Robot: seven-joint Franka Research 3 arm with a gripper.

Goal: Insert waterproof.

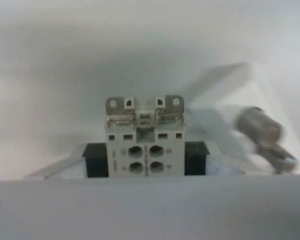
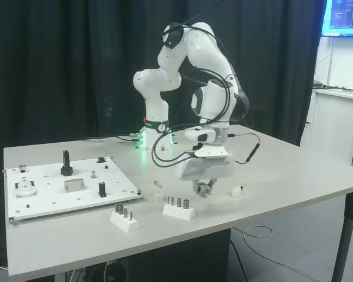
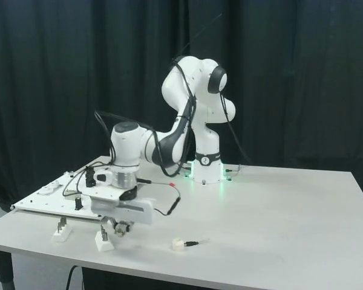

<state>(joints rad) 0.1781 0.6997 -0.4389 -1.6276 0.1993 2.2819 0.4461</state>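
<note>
**Connector in hand, insertion still ahead**

The gripper point(image 2: 203, 188) hangs low over the grey table point(image 2: 294, 170), just right of the white peg stand point(image 2: 178, 209), and is clamped on the waterproof connector point(image 1: 145, 142). So the pickup looks done. What remains, by my judgement, is the carry to the white board point(image 2: 70, 188) at the table's left, well apart from the arm, and the seating there. Which socket on the board receives it I cannot tell.

In the wrist view the connector is a white block with four round pin holes on its face, a metal latch bracket above them, and black pads point(image 1: 96, 161) flanking it. A small plug point(image 3: 180, 243) lies nearby on the table.
</note>
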